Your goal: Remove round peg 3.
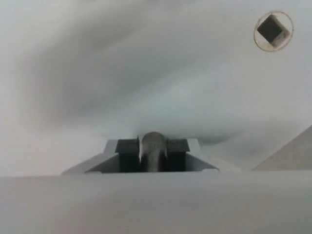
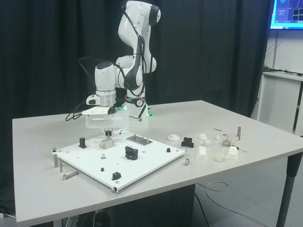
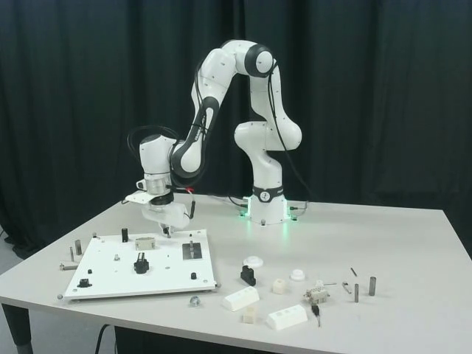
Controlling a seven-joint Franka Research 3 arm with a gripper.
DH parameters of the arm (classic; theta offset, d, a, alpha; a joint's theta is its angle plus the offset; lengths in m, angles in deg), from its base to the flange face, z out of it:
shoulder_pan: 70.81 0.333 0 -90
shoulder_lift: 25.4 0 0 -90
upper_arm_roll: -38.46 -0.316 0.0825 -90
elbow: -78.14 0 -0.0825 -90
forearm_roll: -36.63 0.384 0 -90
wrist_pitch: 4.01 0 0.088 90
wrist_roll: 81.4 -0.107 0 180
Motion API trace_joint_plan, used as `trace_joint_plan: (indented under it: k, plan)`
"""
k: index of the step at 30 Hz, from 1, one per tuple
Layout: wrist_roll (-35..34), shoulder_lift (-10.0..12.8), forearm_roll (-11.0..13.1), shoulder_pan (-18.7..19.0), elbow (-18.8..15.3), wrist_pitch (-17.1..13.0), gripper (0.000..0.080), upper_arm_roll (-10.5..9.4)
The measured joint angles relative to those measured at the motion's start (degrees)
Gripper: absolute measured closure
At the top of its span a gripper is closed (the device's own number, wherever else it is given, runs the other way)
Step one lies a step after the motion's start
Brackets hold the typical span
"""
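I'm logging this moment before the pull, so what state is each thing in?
End effector: shut on the peg, low over the board.
Peg: upright between the fingers; whether it has left its hole cannot be told.
Board: flat on the table, several small fixtures standing on it.
Loose white parts: lying on the table beside the board, untouched.
Arm: bent over, reaching down to the board.

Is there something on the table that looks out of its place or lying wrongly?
Nothing looks damaged or spilled. Two small things lie loose beside the white board: a peg on its side off one corner, and a small metal piece near another edge.
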Motion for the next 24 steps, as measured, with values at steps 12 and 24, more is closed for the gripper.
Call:
trace_joint_plan:
  k: [12,24]
  plan:
    - [-6.2,-3.1,-7.7,0.0,1.2,4.4,0.0689,0.36]
    - [-18.3,-8.9,-19.8,0.9,2.1,10.6,0.0689,0.36]
